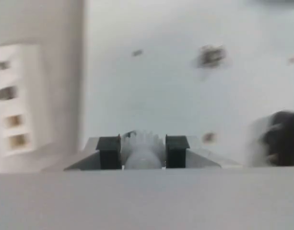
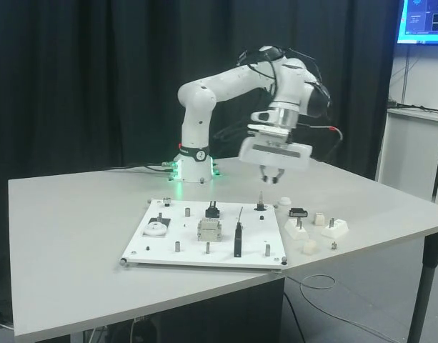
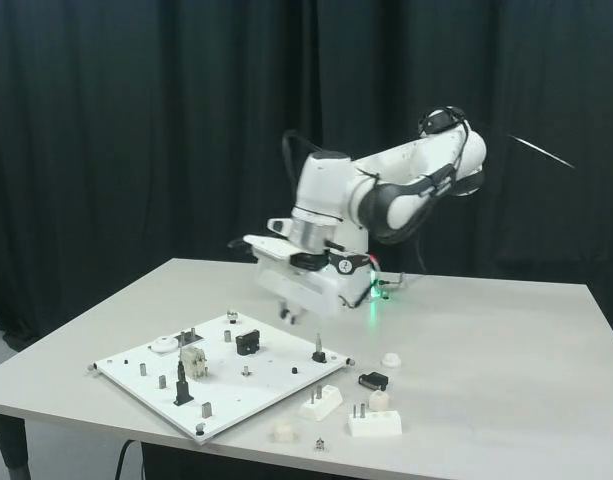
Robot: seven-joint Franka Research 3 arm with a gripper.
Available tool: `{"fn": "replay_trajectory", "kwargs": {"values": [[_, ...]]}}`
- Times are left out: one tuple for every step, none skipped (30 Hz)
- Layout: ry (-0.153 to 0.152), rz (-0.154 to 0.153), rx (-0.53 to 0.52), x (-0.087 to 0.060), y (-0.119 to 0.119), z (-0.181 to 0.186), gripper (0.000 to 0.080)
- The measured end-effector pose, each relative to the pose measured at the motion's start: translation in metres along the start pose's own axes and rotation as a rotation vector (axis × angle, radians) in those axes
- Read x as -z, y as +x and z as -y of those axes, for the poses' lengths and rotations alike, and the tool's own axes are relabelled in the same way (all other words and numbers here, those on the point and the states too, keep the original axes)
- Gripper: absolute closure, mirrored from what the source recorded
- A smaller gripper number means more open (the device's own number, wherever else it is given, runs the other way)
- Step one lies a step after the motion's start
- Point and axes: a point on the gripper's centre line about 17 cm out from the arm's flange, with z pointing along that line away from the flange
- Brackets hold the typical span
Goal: Insert small gear.
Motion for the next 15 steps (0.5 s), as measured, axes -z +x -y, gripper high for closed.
{"fn": "replay_trajectory", "kwargs": {"values": [[-0.003,0.0,0.001,-0.001,0.003,-0.009,0.0607],[-0.005,0.001,0.003,-0.001,0.005,-0.018,0.0607],[-0.008,0.002,0.004,-0.002,0.007,-0.026,0.0607],[-0.011,0.003,0.005,-0.003,0.009,-0.035,0.0607],[-0.013,0.004,0.005,-0.003,0.011,-0.043,0.0607],[-0.016,0.006,0.005,-0.004,0.013,-0.052,0.0607],[-0.018,0.007,0.005,-0.005,0.014,-0.061,0.0607],[-0.021,0.009,0.004,-0.006,0.016,-0.069,0.0607],[-0.023,0.01,0.003,-0.007,0.017,-0.077,0.0607],[-0.026,0.012,0.002,-0.007,0.019,-0.085,0.0607],[-0.028,0.014,0.003,-0.008,0.02,-0.094,0.0607],[-0.031,0.016,0.003,-0.009,0.021,-0.102,0.0607],[-0.033,0.017,0.003,-0.01,0.022,-0.11,0.0607],[-0.035,0.019,0.003,-0.011,0.023,-0.118,0.0607],[-0.037,0.021,0.002,-0.012,0.024,-0.127,0.0607]]}}
